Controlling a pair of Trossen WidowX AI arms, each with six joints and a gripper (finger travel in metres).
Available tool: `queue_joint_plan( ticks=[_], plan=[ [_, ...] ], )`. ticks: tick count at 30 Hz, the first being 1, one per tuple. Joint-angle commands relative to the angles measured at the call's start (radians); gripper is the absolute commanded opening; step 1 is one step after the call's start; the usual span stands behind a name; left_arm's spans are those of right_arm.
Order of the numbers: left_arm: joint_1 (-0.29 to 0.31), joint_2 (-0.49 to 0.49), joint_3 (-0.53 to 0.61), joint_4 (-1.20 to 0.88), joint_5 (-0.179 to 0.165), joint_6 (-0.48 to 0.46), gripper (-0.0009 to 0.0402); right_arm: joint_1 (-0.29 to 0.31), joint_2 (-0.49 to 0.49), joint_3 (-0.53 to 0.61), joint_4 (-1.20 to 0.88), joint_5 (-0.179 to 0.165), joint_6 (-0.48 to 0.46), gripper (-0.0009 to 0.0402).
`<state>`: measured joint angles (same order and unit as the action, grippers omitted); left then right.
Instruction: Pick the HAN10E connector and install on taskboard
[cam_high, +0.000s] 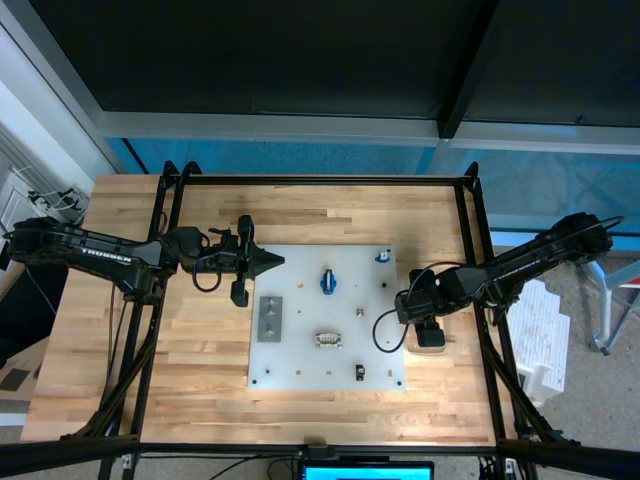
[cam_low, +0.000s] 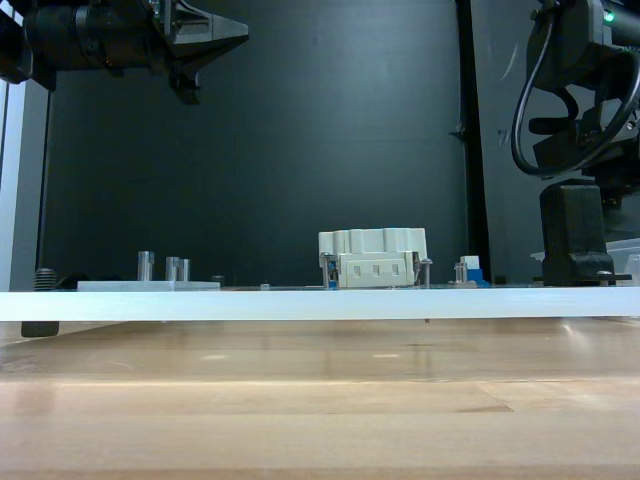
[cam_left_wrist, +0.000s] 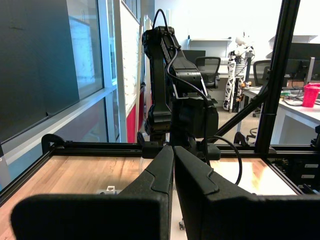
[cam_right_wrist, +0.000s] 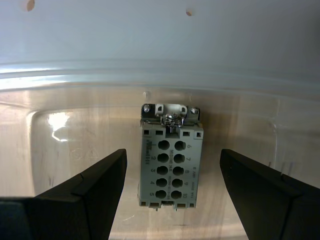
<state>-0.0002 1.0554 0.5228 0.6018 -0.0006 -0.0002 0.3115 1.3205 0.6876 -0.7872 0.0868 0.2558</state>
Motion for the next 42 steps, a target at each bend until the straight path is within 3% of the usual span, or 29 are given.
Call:
queue_joint_plan(
  ticks=[1,14,32,42],
  plan=[
    [0.0,0.0,0.0,0.0,0.0,0.0,0.0001,-0.002,0.0,-0.011,0.014,0.0,-0.002,0.0256],
    [0.0,0.0,0.0,0.0,0.0,0.0,0.0001,-0.012,0.011,-0.021,0.036,-0.001,-0.011,0.0215],
    [0.0,0.0,0.0,0.0,0.0,0.0,0.0001,-0.013,0.011,-0.01,0.017,-0.008,-0.01,0.0052],
    [0.0,0.0,0.0,0.0,0.0,0.0,0.0001,-0.013,-0.025,0.084,-0.114,-0.008,-0.009,0.0029]
  ],
)
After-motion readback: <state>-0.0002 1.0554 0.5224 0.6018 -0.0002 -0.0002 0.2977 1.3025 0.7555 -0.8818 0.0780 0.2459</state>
